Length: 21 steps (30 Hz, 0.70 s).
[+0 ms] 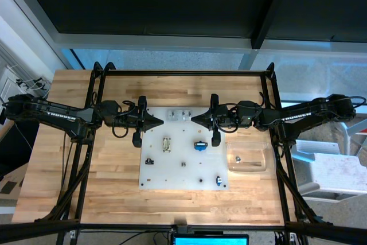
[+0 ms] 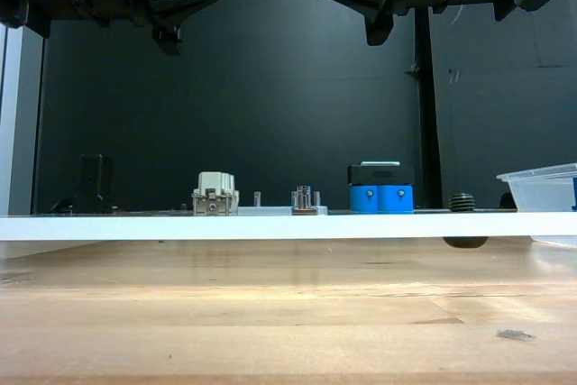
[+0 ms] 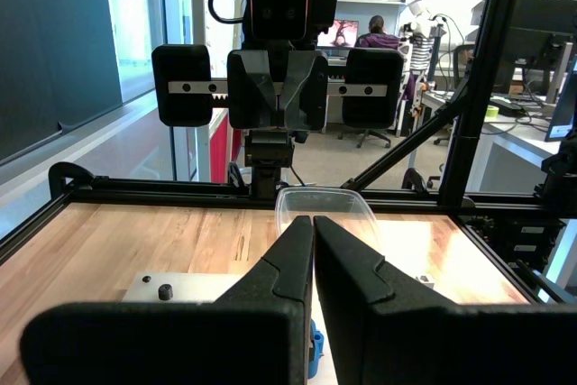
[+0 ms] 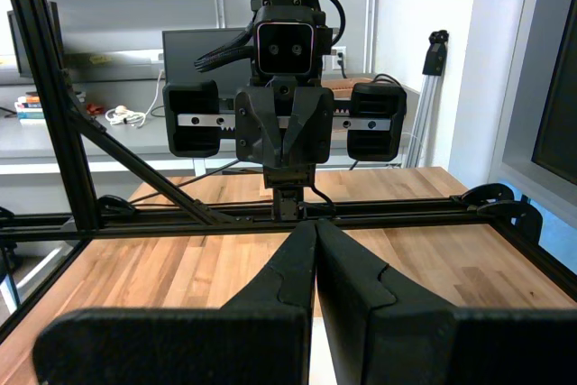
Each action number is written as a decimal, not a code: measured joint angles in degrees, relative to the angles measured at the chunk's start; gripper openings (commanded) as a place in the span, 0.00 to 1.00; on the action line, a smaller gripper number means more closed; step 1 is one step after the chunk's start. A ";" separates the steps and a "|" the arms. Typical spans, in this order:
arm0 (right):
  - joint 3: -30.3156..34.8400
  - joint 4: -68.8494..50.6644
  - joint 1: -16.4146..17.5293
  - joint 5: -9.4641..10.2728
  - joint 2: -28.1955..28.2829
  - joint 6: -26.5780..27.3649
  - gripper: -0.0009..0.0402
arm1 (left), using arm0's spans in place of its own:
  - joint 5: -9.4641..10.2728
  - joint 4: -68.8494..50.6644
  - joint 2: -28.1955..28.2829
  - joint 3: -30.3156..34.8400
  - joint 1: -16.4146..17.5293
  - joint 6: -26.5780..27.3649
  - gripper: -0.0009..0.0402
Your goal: Pick the M12 fastener and fasten on the M12 threads
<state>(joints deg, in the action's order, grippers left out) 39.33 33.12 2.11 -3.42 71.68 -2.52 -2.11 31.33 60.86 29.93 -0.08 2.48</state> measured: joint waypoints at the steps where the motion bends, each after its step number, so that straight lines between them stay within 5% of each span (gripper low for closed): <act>1: 0.02 -0.02 0.00 -0.02 -0.02 0.00 0.02 | -0.02 -0.02 0.00 0.00 -0.02 0.02 0.02; 16: 0.00 -0.20 0.00 0.00 -0.09 -0.72 0.02 | -0.02 -0.02 0.00 0.00 -0.02 0.02 0.02; 21: 1.60 -10.43 0.00 0.00 -1.81 -1.22 0.02 | -0.02 -0.02 0.00 0.00 -0.02 0.02 0.02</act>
